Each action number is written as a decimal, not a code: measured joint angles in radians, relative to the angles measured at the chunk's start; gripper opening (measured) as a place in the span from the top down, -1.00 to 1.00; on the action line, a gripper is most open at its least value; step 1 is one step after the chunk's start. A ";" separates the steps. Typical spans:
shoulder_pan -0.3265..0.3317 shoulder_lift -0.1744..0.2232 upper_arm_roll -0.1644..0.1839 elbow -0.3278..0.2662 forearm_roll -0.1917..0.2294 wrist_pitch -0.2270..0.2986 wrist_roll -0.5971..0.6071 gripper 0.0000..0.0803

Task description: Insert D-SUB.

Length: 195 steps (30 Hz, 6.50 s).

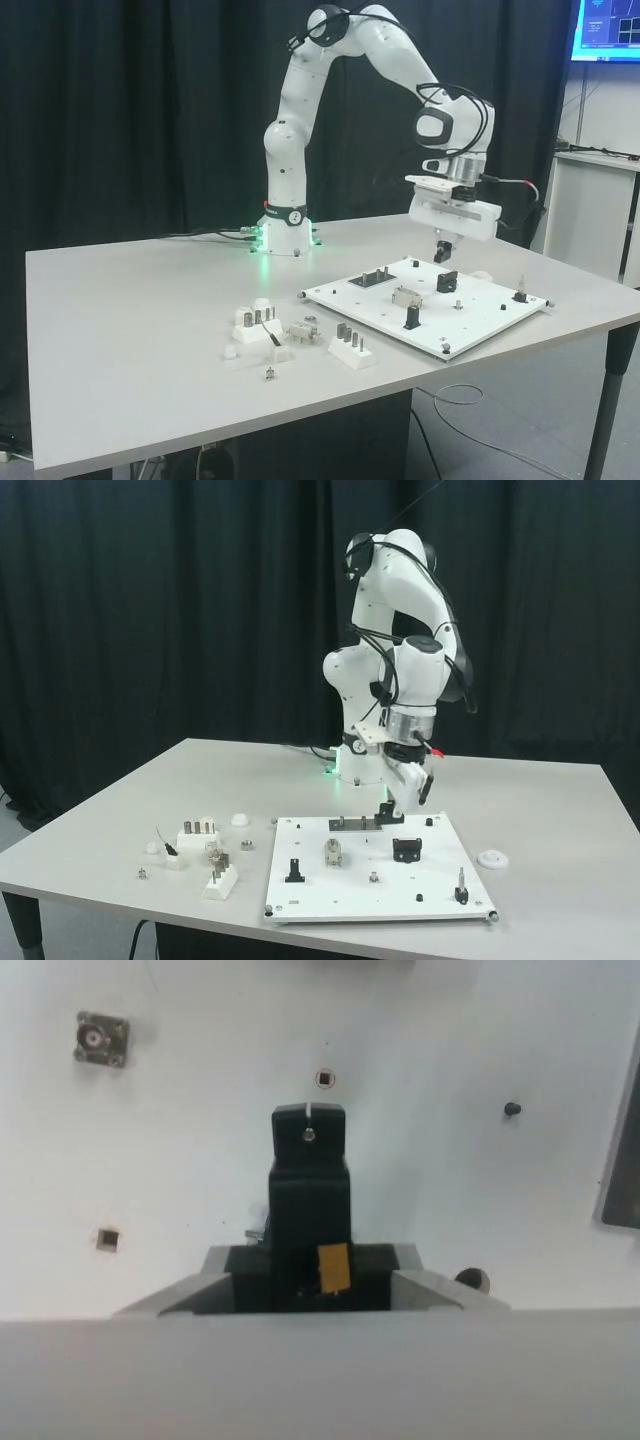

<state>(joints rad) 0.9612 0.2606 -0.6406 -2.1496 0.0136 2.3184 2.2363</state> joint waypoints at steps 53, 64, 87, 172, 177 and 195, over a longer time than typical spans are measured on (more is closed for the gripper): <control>0.176 0.001 -0.145 -0.116 0.227 0.131 0.097 0.61; 0.284 0.042 -0.258 -0.116 0.300 0.144 0.095 0.61; 0.761 0.108 -0.690 -0.067 0.357 -0.156 0.023 0.61; 0.917 0.650 -0.993 -0.060 0.850 -0.292 -0.345 0.61; 0.897 0.650 -0.972 -0.052 0.862 -0.287 -0.352 0.61; 0.821 0.650 -0.913 -0.016 0.893 -0.287 -0.357 0.61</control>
<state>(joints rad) 1.7822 0.9104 -1.5539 -2.1657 0.9068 2.0310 1.8791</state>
